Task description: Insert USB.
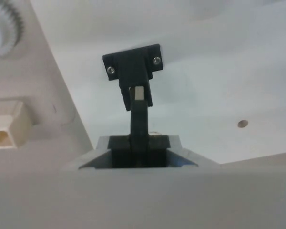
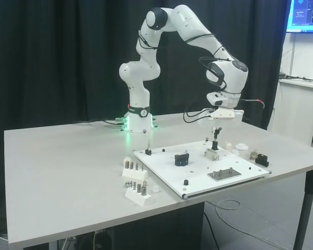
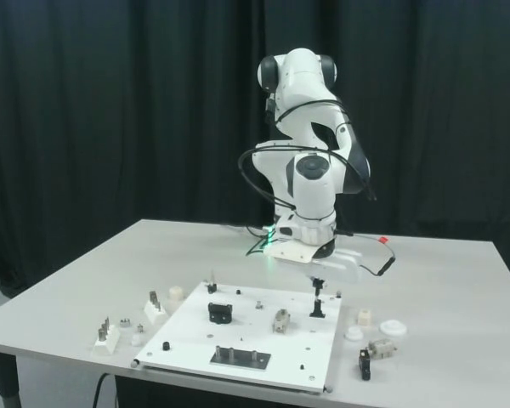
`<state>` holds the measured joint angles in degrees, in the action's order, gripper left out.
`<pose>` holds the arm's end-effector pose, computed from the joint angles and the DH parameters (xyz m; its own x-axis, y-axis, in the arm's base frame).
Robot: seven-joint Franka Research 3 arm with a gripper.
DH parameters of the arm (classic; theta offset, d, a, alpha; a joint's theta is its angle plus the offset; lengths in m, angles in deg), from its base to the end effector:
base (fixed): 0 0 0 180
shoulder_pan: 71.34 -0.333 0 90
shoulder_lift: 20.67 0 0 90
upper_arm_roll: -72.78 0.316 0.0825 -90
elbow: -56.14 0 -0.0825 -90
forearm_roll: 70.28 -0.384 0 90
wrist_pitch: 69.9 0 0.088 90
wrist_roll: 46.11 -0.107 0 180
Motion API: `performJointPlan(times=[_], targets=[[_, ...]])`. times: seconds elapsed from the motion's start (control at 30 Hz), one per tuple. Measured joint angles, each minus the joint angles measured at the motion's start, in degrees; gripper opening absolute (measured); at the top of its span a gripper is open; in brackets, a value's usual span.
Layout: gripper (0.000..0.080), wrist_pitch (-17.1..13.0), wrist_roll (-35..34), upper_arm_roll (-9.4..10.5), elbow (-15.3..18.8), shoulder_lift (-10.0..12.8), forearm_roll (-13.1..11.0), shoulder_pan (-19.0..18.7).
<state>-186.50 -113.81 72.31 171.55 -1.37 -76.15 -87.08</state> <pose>0.5424 0.1541 0.2636 0.5306 -0.8276 -0.1833 -0.7849 -0.5613 0.2625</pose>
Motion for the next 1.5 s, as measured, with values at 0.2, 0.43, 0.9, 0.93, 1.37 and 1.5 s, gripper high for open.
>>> performJointPlan(times=[0.2,0.43,0.9,0.93,1.37,1.5], targets=[[0.007,-0.47,0.0,-0.04,0.08,0.07,0.23,0.0],[0.007,-0.99,0.0,-0.04,0.12,0.17,0.28,-0.01],[0.007,-1.12,0.78,-0.02,0.13,0.18,0.98,-0.56],[0.007,-1.12,0.79,-0.02,0.14,0.18,1.04,-0.58],[0.007,-1.12,1.13,0.03,0.15,0.14,2.2,-0.91],[0.007,-1.1,1.53,0.03,0.15,0.14,2.48,-1.1]])
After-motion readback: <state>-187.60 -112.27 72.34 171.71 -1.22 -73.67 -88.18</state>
